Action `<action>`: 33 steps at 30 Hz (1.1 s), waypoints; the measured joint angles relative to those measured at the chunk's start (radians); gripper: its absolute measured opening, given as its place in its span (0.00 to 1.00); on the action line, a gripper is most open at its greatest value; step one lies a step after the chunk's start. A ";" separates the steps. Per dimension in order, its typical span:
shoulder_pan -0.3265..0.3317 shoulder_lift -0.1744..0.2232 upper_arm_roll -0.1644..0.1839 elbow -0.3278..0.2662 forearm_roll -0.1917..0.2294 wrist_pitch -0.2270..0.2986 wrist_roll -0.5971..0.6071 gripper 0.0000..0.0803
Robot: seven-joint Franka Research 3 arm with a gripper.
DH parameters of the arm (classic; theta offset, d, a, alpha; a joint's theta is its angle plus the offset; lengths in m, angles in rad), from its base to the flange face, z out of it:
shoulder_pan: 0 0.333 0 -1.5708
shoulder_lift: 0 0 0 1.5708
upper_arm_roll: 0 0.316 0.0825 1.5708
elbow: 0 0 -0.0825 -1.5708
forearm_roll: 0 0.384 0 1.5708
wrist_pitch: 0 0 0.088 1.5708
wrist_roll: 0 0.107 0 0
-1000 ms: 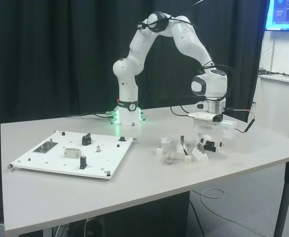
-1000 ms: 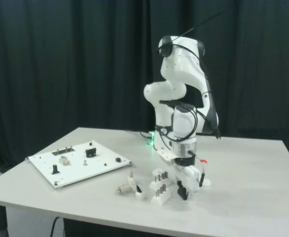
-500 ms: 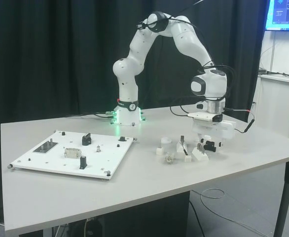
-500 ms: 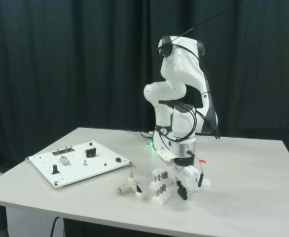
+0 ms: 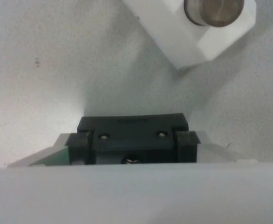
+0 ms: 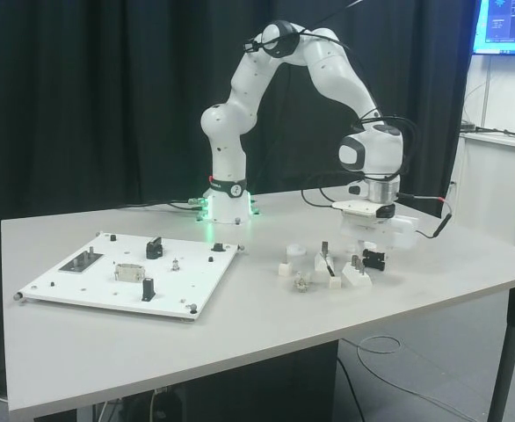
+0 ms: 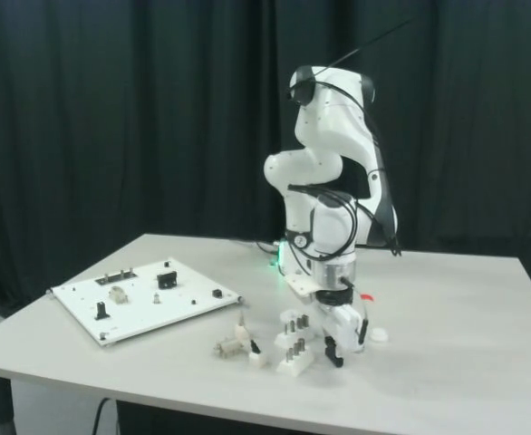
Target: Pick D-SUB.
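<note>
The D-SUB (image 5: 133,131) is a black, flat connector housing with two small screws on its face. My gripper (image 5: 133,145) is shut on it, with a black finger pad (image 5: 78,147) against each end. In the first room view the gripper (image 6: 373,258) holds the black part just above the table, to the right of the white holders. The second room view shows the gripper (image 7: 333,348) low over the table near its front edge, with the black part hanging from it.
White holders with grey pegs (image 6: 354,273) stand close beside the gripper; one (image 5: 206,23) shows in the wrist view. A small white round piece (image 7: 377,334) lies behind the gripper. The white board (image 6: 126,272) with small fixtures lies far left. A white cabinet (image 6: 495,180) stands at the right.
The wrist and gripper have shifted slightly toward the holders with the black part still held. The small white round piece behind the gripper is now uncovered in the second room view.
</note>
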 joint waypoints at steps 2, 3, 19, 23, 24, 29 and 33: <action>-0.001 0.000 0.000 0.000 0.000 -0.001 0.001 0.48; -0.002 0.000 0.000 0.000 0.000 -0.001 0.001 0.48; -0.012 -0.017 -0.007 0.014 0.000 -0.040 0.006 0.48; -0.012 -0.026 -0.010 0.016 0.000 -0.054 0.006 0.48; -0.012 -0.027 -0.011 0.017 0.000 -0.058 0.006 0.48; -0.012 -0.032 -0.014 0.023 0.000 -0.071 0.006 0.48; -0.012 -0.032 -0.016 0.028 0.000 -0.078 0.006 0.48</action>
